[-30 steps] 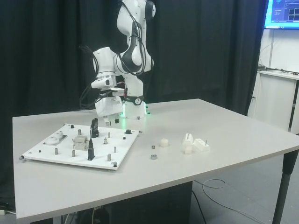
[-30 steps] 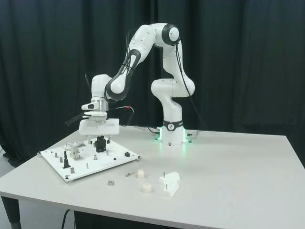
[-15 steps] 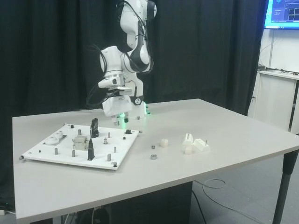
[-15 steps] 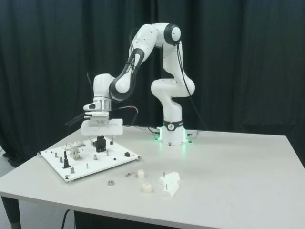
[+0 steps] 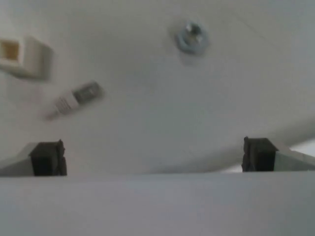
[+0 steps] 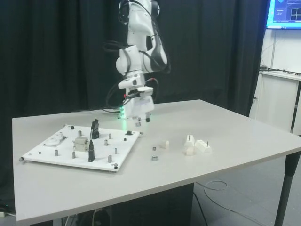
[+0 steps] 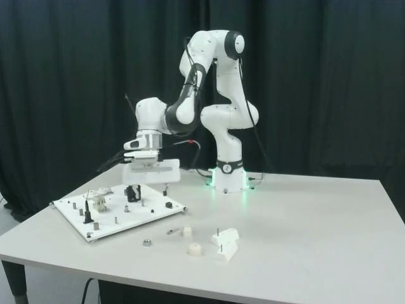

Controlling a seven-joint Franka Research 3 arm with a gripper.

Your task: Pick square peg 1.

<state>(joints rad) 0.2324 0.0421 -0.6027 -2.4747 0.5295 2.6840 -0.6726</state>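
The square peg (image 6: pixel 165 144) is a small white block lying on the grey table just right of the white board; it also shows as (image 7: pixel 186 232). In the wrist view the square peg (image 5: pixel 19 56) has a square hole in its face and sits well off to one side of the finger gap. My gripper (image 6: pixel 141 121) hangs above the table near the board's right corner, up and left of the peg, also seen at gripper (image 7: pixel 150 185). The gripper (image 5: pixel 152 156) is open wide, with nothing between its black fingertips (image 5: pixel 47 158).
A metal nut (image 5: pixel 192 35) and a short bolt (image 5: pixel 74 98) lie on the table close to the peg. The white board (image 6: pixel 61 157) holds several small pegs and black fixtures. Three white blocks (image 6: pixel 202 146) stand further right. The arm's base (image 7: pixel 229 174) is behind.
The arm has swung right, off the board and toward the loose parts on the table. The gripper stays open and holds nothing.
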